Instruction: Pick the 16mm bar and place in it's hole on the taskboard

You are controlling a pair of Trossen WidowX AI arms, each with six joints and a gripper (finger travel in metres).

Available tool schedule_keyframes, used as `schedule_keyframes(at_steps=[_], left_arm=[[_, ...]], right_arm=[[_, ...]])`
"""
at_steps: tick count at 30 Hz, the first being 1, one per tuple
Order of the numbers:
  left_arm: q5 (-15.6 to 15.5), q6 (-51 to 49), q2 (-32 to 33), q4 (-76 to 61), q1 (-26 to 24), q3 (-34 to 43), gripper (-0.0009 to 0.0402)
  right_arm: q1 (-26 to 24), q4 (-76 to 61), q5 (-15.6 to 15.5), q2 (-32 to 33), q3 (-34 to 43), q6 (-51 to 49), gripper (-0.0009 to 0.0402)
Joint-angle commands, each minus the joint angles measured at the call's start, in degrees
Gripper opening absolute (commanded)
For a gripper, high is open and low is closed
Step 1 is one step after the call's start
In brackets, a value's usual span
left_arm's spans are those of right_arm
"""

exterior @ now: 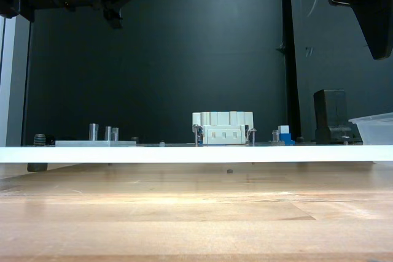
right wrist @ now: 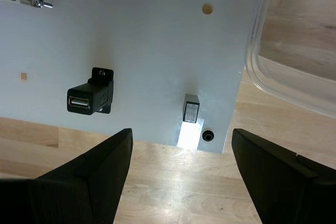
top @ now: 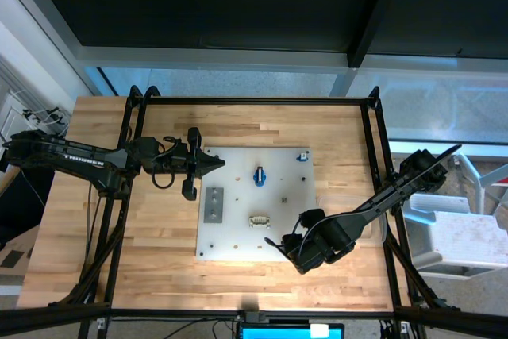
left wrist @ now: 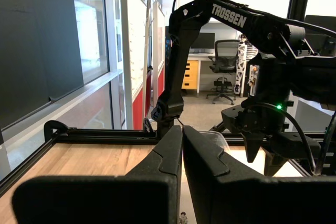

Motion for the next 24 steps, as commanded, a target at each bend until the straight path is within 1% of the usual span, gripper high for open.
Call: schedule_keyframes(at_steps=[1,24], left_arm=[[0.00,0.02,0.00,0.00,0.02,0.02,0.0000],[0.00,0.02,0.00,0.00,0.00,0.02,0.0000]], right_arm=[[0.04,0.02,0.00,0.04,0.00,0.02,0.0265],[0.02,2.95,0.13,0.04,0.00,0.04,0.0265]])
